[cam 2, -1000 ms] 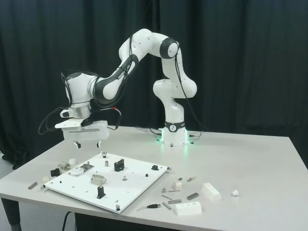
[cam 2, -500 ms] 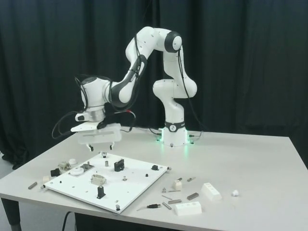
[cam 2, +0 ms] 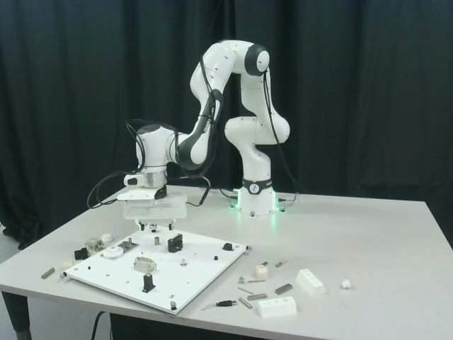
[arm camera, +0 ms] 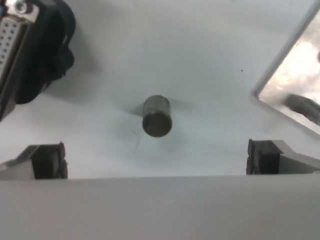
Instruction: Remove round peg 4.
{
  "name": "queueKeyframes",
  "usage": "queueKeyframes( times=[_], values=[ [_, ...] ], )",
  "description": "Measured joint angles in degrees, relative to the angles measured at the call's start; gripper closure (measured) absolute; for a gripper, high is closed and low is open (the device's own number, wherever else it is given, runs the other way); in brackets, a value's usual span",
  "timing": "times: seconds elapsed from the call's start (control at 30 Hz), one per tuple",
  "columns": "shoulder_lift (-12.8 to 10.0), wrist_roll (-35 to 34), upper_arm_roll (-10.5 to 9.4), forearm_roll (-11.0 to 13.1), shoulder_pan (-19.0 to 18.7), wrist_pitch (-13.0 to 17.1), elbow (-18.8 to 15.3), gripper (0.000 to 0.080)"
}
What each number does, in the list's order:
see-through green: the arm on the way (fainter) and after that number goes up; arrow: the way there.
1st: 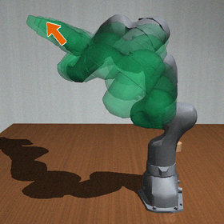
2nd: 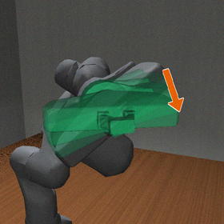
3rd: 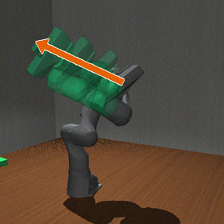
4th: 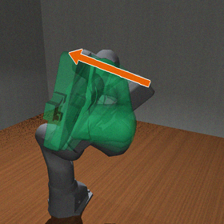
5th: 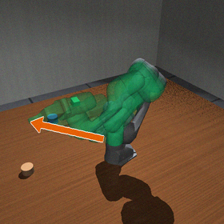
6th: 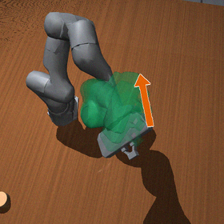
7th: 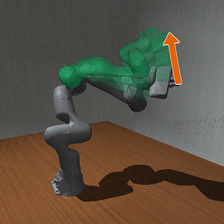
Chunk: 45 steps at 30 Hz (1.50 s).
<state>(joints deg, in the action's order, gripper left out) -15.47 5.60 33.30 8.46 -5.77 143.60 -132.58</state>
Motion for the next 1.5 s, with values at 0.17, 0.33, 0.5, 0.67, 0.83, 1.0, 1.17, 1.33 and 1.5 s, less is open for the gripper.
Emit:
queueKeyframes(
  times=[0.17, 0.33, 0.5, 0.67, 0.83, 1.0, 1.17, 1.33, 1.5],
  values=[
    [-0.07, 0.00, -0.37, 0.29, -0.12, 3.10, -1.71, 0.0003],
    [-0.43, 0.00, -0.64, 0.87, -0.12, 4.95, -2.75, 0.0003],
    [-1.24, 0.00, -0.77, 1.58, -0.12, 6.53, -3.25, 0.0003],
    [-2.49, 0.00, -1.10, 3.23, -0.12, 8.09, -3.38, 0.0003],
    [-3.85, 0.01, -1.77, 4.84, -0.12, 9.73, -3.37, 0.0003],
    [-4.87, 0.07, -2.26, 5.07, -0.12, 10.69, -3.34, 0.0003],
    [-5.09, 0.10, -2.33, 5.08, -0.12, 10.95, -3.32, 0.0003],
    [-5.05, 0.11, -2.28, 5.08, -0.11, 10.92, -3.32, 0.0003],
    [-4.99, 0.11, -2.25, 5.08, -0.11, 10.88, -3.32, 0.0003]
  ],
)
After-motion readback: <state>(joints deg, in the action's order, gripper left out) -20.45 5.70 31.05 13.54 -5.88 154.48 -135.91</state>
